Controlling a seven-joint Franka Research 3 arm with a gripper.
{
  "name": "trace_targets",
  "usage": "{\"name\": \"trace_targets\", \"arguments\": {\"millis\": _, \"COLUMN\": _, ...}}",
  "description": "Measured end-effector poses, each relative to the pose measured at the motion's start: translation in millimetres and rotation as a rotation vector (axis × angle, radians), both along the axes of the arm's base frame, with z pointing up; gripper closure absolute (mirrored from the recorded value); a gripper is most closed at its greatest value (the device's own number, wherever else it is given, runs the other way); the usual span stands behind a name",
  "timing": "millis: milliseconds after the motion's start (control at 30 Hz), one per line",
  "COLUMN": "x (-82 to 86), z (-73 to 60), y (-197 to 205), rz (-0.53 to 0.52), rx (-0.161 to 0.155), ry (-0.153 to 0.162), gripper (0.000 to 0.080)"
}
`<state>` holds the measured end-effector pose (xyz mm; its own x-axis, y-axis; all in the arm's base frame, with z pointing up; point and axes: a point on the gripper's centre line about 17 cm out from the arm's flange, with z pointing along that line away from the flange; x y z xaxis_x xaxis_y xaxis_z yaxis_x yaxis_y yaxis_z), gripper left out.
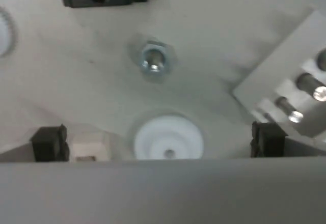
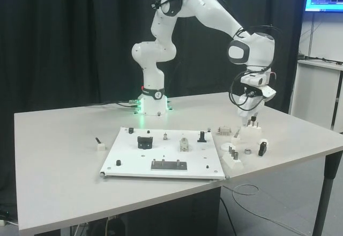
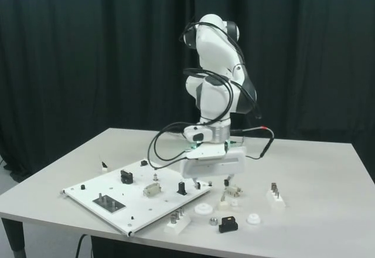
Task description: Pick D-SUB.
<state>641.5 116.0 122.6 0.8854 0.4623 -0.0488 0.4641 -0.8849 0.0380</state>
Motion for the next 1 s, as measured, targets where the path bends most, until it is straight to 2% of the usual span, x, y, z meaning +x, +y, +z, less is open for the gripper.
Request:
{"name": "trace_targets", "arguments": {"millis": 400, "x": 0.3, "z": -18.5, "y": 32.7, "rz": -0.018, "rx": 0.01, "ry": -0.004, "gripper": 0.0003}}
{"name": "trace_targets", "arguments": {"millis": 1000, "x": 19.2, "z": -51.1, "y": 50.4, "rz": -0.044, "rx": 0.028, "ry": -0.008, "gripper": 0.0003}}
